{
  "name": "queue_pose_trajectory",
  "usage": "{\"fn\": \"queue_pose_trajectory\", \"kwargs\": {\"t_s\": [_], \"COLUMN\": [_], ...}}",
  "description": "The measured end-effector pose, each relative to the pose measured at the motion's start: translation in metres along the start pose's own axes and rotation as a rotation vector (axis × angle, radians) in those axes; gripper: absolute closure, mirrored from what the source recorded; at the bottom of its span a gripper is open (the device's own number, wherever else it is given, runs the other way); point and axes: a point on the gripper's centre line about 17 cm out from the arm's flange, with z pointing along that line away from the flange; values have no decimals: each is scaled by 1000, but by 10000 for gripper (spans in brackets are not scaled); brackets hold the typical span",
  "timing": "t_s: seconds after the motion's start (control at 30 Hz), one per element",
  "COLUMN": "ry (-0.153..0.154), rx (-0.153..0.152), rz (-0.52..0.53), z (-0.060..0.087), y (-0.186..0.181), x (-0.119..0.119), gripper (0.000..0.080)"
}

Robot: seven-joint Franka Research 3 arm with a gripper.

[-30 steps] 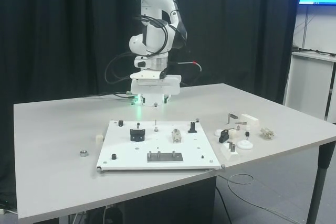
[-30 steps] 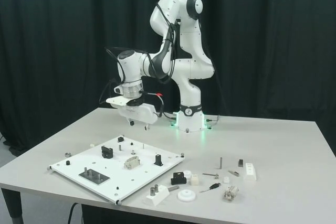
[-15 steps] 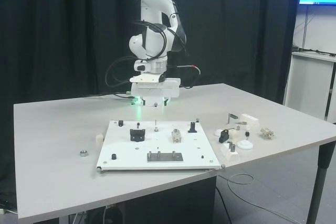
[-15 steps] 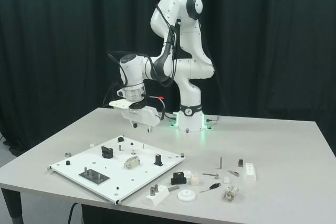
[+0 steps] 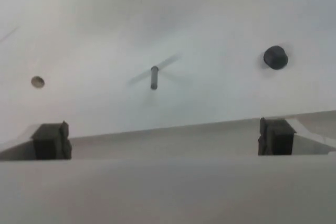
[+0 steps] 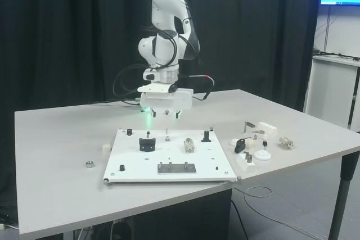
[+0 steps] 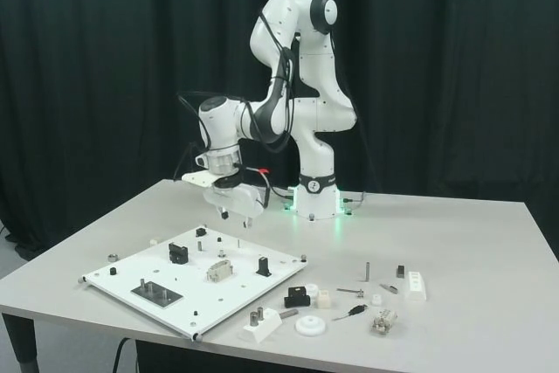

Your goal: Remove round peg 1.

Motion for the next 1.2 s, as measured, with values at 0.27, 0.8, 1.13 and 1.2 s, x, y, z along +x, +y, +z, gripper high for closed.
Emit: {"fn": "queue_pose_trajectory", "kwargs": {"t_s": [0.27,0.8,1.13,1.2], "ry": [-10,-24,-23,-19], "rx": [3,13,22,23], "rz": [30,-51,-81,-82], "z": [13,32,44,46], "y": [1,2,3,3], "x": [1,1,4,5], "gripper": [3,3,3,3]}}
